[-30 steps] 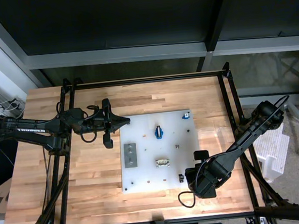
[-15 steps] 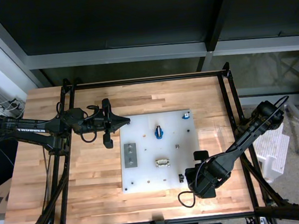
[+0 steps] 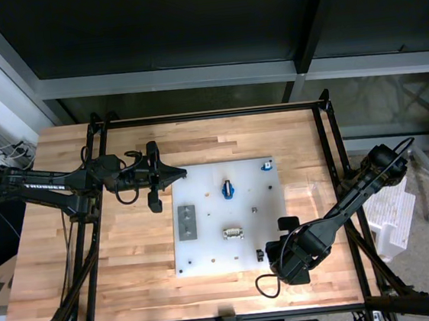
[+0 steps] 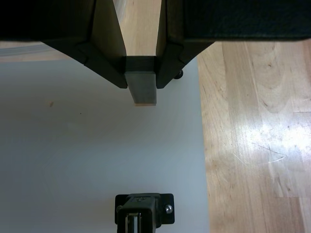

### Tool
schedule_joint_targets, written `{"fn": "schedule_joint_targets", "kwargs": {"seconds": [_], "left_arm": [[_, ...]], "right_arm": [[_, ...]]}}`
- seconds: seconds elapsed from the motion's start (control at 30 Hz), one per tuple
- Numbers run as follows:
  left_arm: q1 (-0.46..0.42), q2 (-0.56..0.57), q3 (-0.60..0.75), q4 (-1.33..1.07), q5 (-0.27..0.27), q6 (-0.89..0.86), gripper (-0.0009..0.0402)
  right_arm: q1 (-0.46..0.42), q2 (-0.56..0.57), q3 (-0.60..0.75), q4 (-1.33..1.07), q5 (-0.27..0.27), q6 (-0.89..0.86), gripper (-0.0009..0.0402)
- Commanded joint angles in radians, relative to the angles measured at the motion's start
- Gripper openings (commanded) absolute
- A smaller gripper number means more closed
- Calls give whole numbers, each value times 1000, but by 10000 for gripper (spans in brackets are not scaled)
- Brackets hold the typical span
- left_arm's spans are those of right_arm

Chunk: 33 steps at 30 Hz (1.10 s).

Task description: Pick the 16mm bar and install on taskboard

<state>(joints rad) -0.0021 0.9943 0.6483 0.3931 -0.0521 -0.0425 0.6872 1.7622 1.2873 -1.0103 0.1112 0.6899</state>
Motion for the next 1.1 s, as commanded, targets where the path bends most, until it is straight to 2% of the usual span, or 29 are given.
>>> {"fn": "schedule_joint_targets", "kwargs": {"seconds": [0.03,1.1], "left_arm": [[0,0,0,0,0,0,0],[0,0,0,0,0,0,0]], "right_arm": [[0,0,-4,0,0,1,8],[0,0,-4,18,11,0,8]]}}
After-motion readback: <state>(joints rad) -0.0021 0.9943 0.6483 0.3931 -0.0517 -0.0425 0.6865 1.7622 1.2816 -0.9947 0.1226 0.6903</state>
